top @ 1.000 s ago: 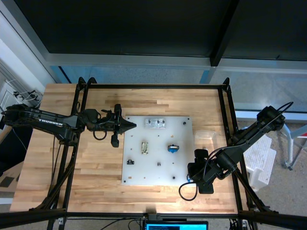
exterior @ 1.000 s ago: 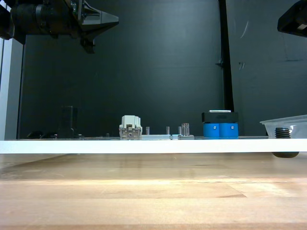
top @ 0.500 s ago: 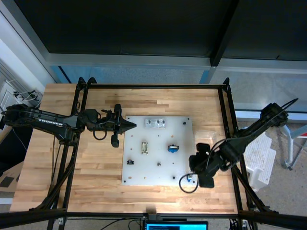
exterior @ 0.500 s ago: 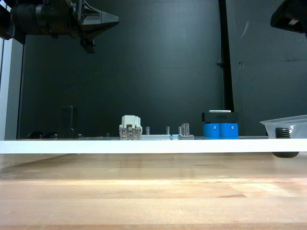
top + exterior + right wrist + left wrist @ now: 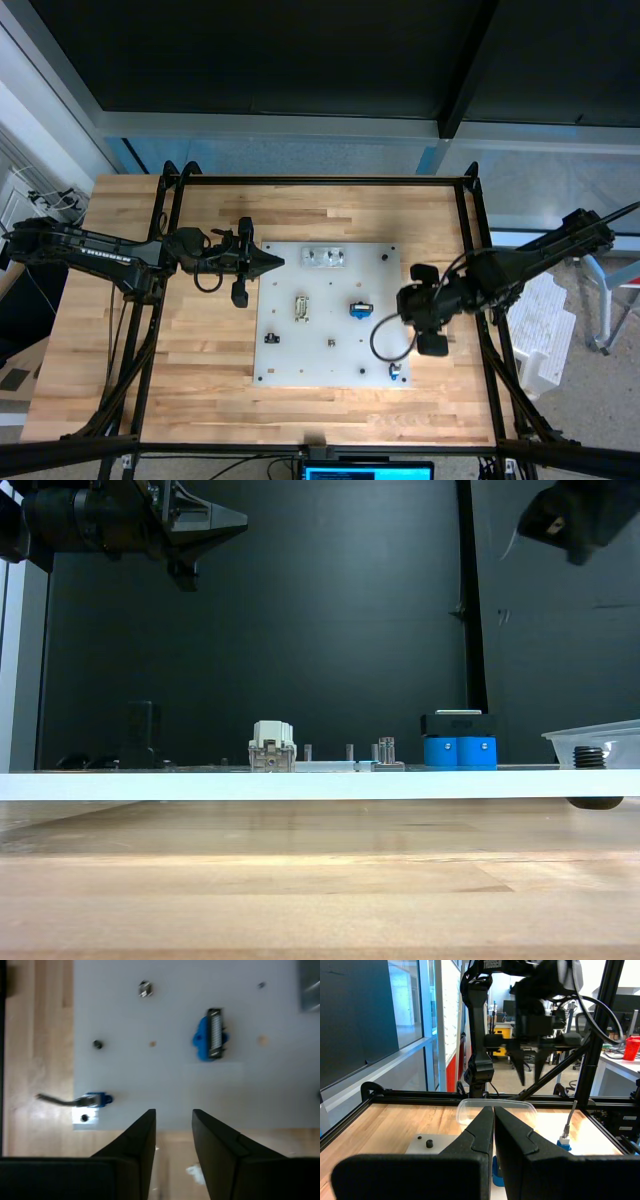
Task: Pick the RJ45 connector and install on taskboard
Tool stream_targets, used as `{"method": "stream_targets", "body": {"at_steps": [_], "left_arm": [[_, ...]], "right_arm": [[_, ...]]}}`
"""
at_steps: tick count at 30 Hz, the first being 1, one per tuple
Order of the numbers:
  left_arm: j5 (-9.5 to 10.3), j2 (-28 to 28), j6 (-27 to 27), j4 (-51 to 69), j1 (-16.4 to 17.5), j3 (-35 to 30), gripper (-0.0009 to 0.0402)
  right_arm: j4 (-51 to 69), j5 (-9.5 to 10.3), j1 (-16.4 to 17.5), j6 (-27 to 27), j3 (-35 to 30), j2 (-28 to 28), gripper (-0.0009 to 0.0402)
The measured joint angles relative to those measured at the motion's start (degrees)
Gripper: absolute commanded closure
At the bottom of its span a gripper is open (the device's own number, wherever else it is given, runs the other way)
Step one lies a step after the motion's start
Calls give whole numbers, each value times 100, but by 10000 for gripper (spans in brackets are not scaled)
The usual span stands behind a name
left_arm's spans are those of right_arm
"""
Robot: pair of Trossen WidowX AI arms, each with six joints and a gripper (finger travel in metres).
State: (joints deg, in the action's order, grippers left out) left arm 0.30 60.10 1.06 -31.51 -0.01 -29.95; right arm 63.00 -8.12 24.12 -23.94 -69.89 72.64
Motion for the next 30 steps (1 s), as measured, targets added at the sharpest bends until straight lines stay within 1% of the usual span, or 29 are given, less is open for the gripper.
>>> {"method": "stream_targets", "body": {"at_steps": [5,7,8,10,13,14,18,19,23,27,30], "left_arm": [[-2,0,0,0,0,2,393],[-2,0,0,0,0,0,393],[0,0,2,0,0,0,393],[0,0,2,0,0,2,393],[0,0,0,0,0,2,393],[0,0,0,0,0,2,393],[-2,0,0,0,0,2,393],[-2,0,2,0,0,0,393],[0,0,0,0,0,0,393],[0,0,0,0,0,2,393],[-2,0,0,0,0,2,393]], "right_arm": [[-68,17,-557,555,0,-146,363],[-120,17,-802,699,0,-197,391],[-153,20,-929,752,0,-229,397],[-273,48,-1172,984,0,-308,388],[-498,68,-1521,1333,0,-417,395],[-590,105,-1639,1451,0,-444,393],[-1036,452,-2107,1869,0,-509,393],[-1174,476,-2190,1930,0,-520,393],[-1786,474,-2382,2107,22,-579,393],[-2577,476,-2459,2218,210,-667,393],[-3250,476,-2483,2282,468,-756,393]]}}
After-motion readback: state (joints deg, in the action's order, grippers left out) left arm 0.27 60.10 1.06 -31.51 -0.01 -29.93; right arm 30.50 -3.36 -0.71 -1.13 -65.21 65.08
